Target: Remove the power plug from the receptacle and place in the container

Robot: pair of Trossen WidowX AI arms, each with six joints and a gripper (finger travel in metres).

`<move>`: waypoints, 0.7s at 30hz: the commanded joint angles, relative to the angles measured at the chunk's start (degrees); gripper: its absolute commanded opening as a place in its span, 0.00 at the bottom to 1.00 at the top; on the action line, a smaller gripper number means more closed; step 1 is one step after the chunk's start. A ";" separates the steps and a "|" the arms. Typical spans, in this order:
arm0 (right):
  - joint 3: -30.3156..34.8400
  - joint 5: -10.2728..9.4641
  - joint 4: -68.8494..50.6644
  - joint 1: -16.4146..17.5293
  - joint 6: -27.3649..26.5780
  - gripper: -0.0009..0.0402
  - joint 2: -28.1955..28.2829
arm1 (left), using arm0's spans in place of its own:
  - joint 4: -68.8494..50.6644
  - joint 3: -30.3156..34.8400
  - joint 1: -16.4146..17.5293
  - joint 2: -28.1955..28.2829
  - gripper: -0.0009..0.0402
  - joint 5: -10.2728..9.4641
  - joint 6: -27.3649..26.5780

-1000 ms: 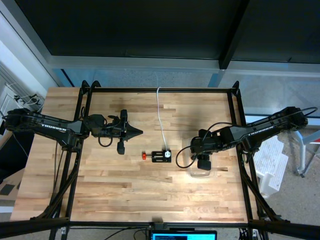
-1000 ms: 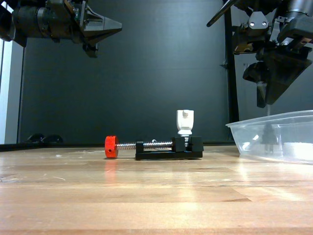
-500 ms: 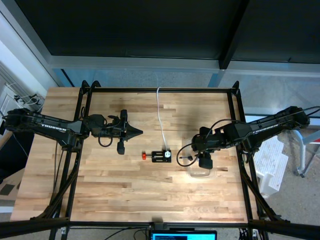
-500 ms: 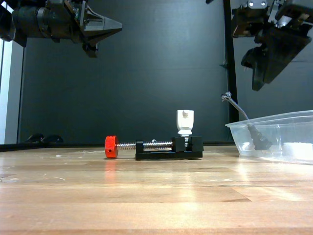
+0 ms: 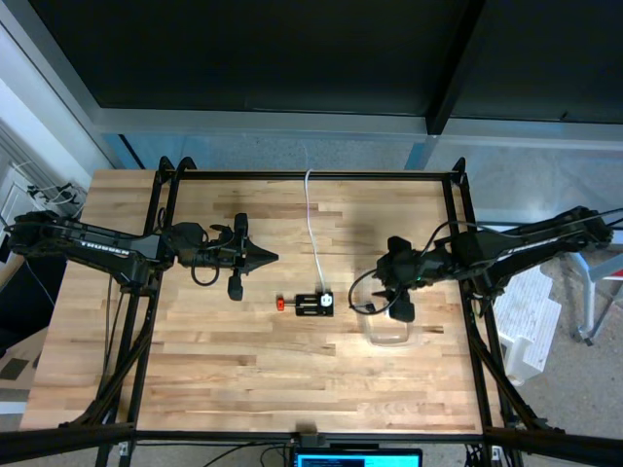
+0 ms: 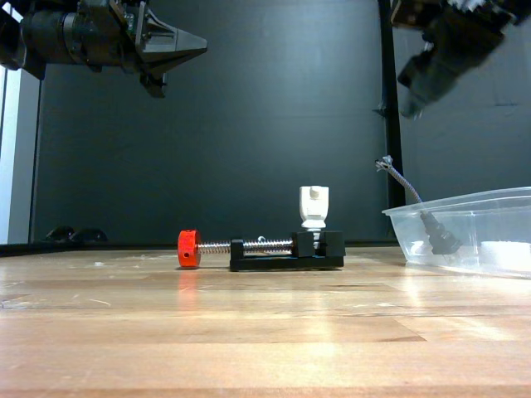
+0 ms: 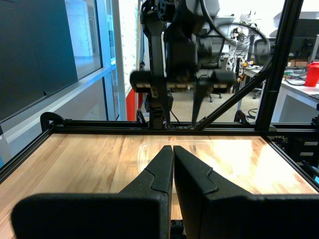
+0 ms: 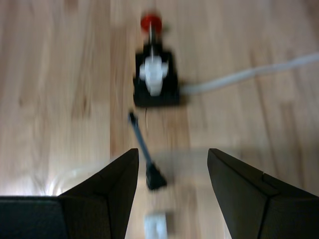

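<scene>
Right claw: My right claw hangs high in the air, fingers spread wide, nothing between them.
Left claw: My left claw hangs well above the table, pointing across at my right arm. Its fingers are pressed tip to tip and hold nothing.
Power plug: The power plug lies below my right claw, inside the container and out of the receptacle. Its black head rests on the container floor. Its thin lead slants up past the wall on the receptacle's side.
Container: The clear tray sits on the table directly under my right claw and well apart from my left one.
Receptacle: The white block stands upright below and ahead of my right claw, just past the container's edge. It sits lower than both claws and between them.
Clamp: A black clamp frames the receptacle, flat on the table. Its red-orange knob is on the end away from my right claw.
Cord: A white cord runs from the receptacle across the table, away from both claws, to the far edge.
Small white block: A small white block lies in the container just beside the plug's head, on the side away from the receptacle.
</scene>
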 commanded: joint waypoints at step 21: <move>-9.64 -5.05 46.25 -8.85 -10.88 0.03 -3.61 | 0.02 0.00 0.00 0.02 0.02 0.02 0.00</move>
